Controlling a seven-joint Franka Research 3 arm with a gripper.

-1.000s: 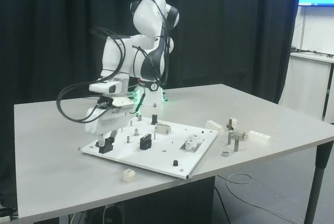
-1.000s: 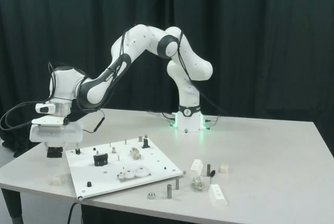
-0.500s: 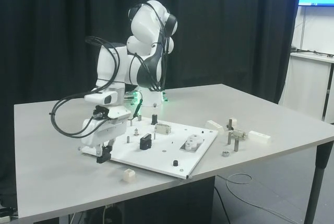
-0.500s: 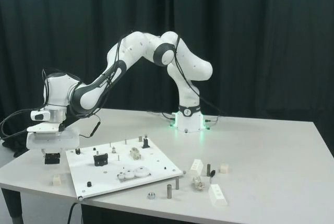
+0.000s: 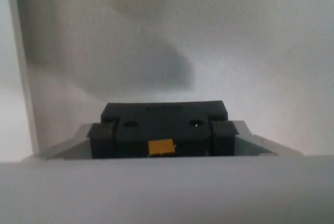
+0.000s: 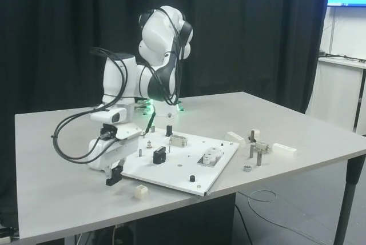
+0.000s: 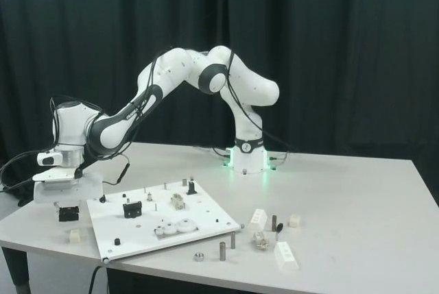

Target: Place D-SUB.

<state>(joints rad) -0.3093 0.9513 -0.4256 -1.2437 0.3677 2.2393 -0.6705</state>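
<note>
Black D-SUB (image 5: 164,130) held in hand (image 6: 114,174) just beside white board's (image 6: 220,164) edge.

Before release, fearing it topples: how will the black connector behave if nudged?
The black connector looks like a stiff, blocky moulding, so it probably won't flex or roll. Being flat-faced and small, it should likely slide lightly across the table.

white rounded arm (image 7: 171,75), black joints, looping black cables (image 6: 71,133) (green-lit base (image 7: 248,160))

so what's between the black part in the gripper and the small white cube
In the first room view, only bare grey table separates the D-SUB from the cube.
</note>
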